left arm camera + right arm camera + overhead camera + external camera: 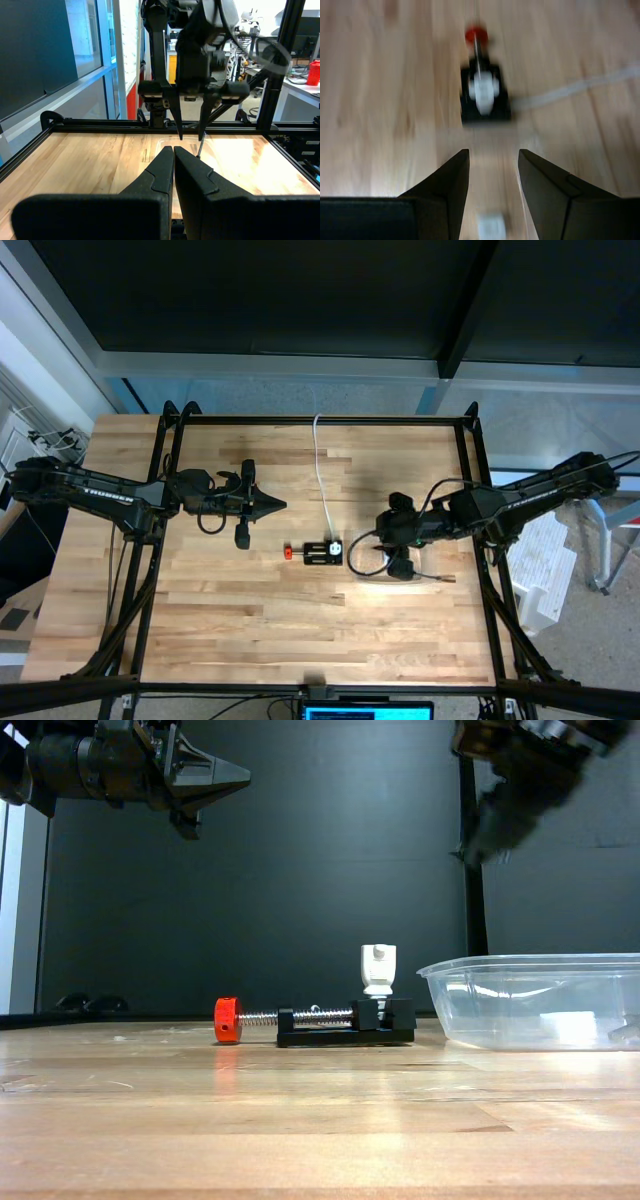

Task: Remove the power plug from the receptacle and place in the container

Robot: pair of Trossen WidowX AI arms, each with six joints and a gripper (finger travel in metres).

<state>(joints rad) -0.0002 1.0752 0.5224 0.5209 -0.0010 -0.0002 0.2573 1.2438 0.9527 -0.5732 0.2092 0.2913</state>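
Now power plug (437, 578) lies in container (470, 990) beside right gripper's (493, 152) parted jaws; left gripper (281, 505), closed, hovers aside.

Two matte-black jointed arms: the left arm (90, 490), mid-left, bears white lettering; the right arm (540, 485), mid-right, carries a looped black cable. The left gripper (278, 505), left of centre, and the right gripper (400, 562), right of centre, have tapered, wedge-shaped black fingers.
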